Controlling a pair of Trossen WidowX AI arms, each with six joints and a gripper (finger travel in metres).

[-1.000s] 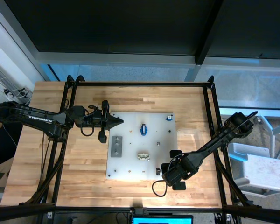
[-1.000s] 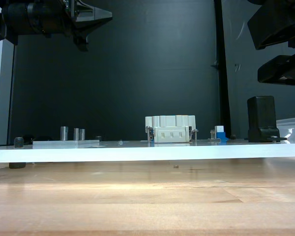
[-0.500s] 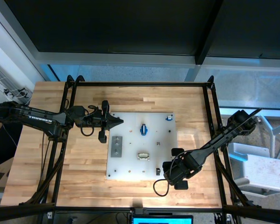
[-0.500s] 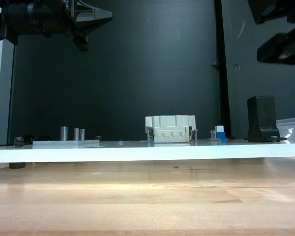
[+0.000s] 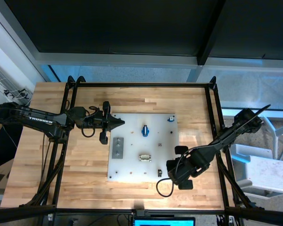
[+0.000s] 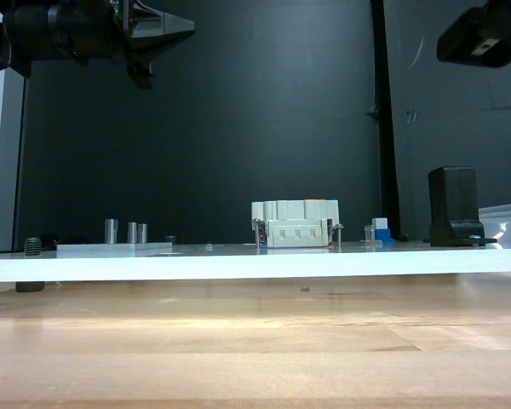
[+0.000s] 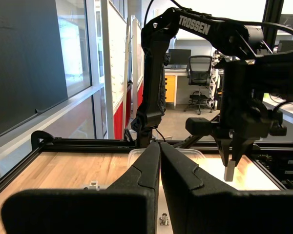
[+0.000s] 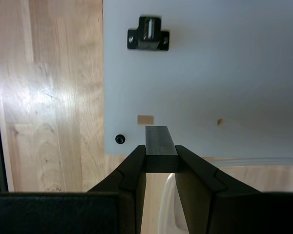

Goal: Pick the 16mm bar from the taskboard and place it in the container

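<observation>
My right gripper (image 8: 161, 157) is shut on the 16mm bar (image 8: 161, 147), a short dark grey piece held between its fingertips. It hangs over the near right edge of the white taskboard (image 5: 132, 127), beside the rim of the clear container (image 5: 196, 141). From the left wrist view, the bar (image 7: 229, 170) pokes down out of the right gripper (image 7: 232, 157), high above the container (image 7: 136, 154). My left gripper (image 5: 120, 122) hovers shut and empty over the board's far left corner.
On the board stand a grey holed block (image 5: 118, 147), a blue part (image 5: 145, 130), a metal connector (image 5: 145, 157) and a small black fitting (image 5: 159, 173). Black frame rails (image 5: 212, 108) border the table.
My right gripper has risen with the bar, mostly leaving the top of the low view, and drifted slightly right towards the container. The left arm has not moved.
</observation>
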